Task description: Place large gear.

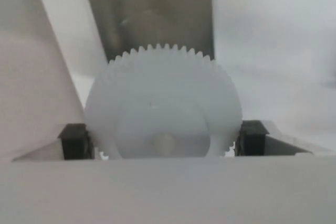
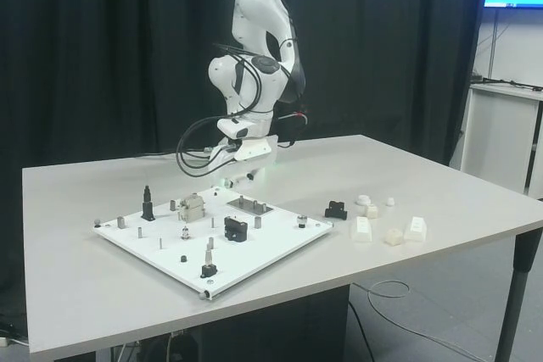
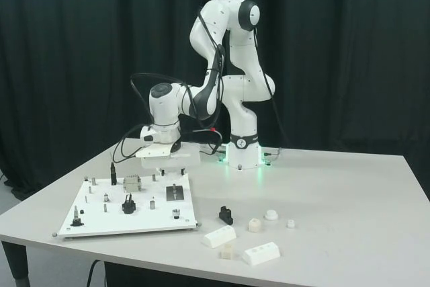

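Note:
The large gear (image 1: 163, 103) is white, toothed round its rim, with a raised hub. My gripper (image 1: 164, 141) is shut on it, one black pad (image 1: 76, 141) on each side. Behind the gear lies a grey metal plate (image 1: 157, 19) with a hole in it. In the room views my gripper (image 2: 242, 177) (image 3: 168, 169) hangs low over the far edge of the white assembly board (image 2: 263, 247) (image 3: 94, 225), close to its grey plate with pegs (image 2: 249, 204). From those two views the gear itself is hard to make out.
Pegs, posts and black fixtures (image 2: 235, 229) stand on the board. Beside the board lie a black part (image 2: 336, 208) (image 3: 226, 216) and several white blocks and small round parts (image 2: 414, 228) (image 3: 261, 253). The arm's base (image 3: 243, 152) stands at the back.

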You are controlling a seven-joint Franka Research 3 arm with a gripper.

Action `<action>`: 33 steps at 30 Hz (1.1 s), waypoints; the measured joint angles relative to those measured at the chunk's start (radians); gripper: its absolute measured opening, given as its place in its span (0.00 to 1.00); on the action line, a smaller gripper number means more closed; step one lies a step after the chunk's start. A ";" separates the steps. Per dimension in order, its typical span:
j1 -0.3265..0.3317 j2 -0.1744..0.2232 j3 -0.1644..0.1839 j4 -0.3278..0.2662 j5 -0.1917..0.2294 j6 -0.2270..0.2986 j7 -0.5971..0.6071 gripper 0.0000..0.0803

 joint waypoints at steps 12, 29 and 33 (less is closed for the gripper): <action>0.042 -0.007 0.015 -0.002 0.075 -0.031 0.007 0.74; 0.160 -0.008 0.077 -0.016 0.130 -0.043 0.147 0.74; 0.177 -0.008 0.103 -0.025 0.130 -0.037 0.194 0.74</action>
